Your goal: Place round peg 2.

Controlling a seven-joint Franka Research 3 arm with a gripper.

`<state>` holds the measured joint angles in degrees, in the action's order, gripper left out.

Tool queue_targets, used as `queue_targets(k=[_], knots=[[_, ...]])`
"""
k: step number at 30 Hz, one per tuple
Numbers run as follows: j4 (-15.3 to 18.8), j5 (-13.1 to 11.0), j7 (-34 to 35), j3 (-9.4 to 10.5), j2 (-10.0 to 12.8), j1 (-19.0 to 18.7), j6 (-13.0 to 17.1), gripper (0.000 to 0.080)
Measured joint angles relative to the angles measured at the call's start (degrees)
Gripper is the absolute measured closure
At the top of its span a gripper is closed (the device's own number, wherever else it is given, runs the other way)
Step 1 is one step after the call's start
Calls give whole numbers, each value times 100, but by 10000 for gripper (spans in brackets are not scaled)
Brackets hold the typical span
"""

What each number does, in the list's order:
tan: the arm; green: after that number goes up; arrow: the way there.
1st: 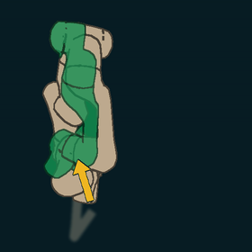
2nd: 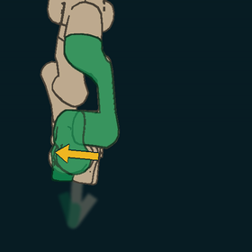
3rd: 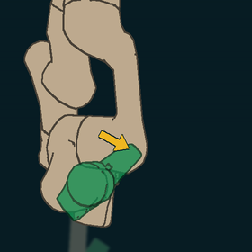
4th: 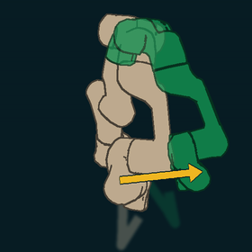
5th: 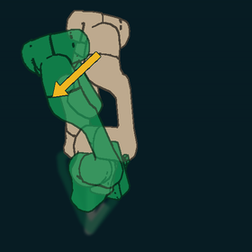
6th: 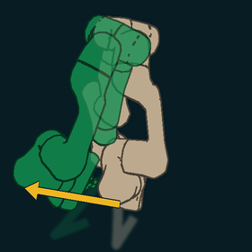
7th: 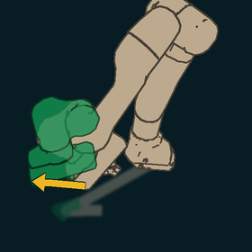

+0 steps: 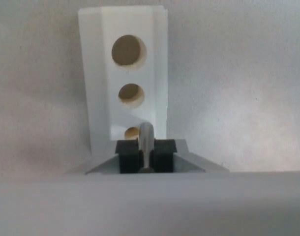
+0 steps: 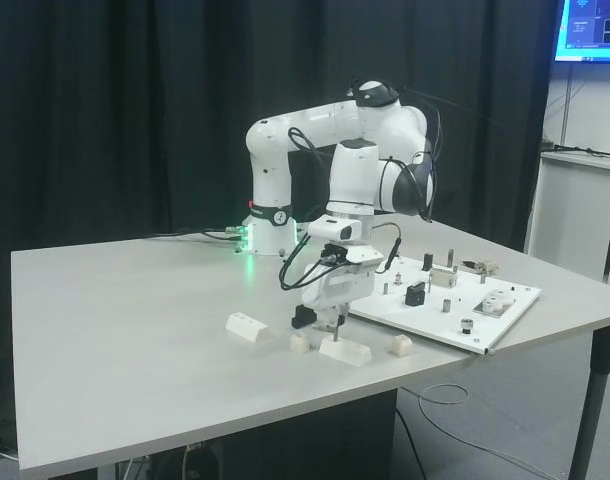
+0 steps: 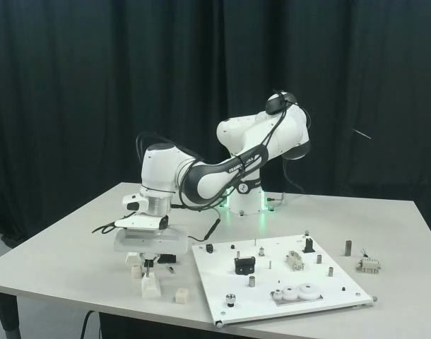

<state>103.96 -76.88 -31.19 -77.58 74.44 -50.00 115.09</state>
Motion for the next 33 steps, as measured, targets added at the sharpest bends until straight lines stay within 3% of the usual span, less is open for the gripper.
queue_targets(k=[33], knots=[[-62, 3, -15, -9, 0, 4, -82, 741]])
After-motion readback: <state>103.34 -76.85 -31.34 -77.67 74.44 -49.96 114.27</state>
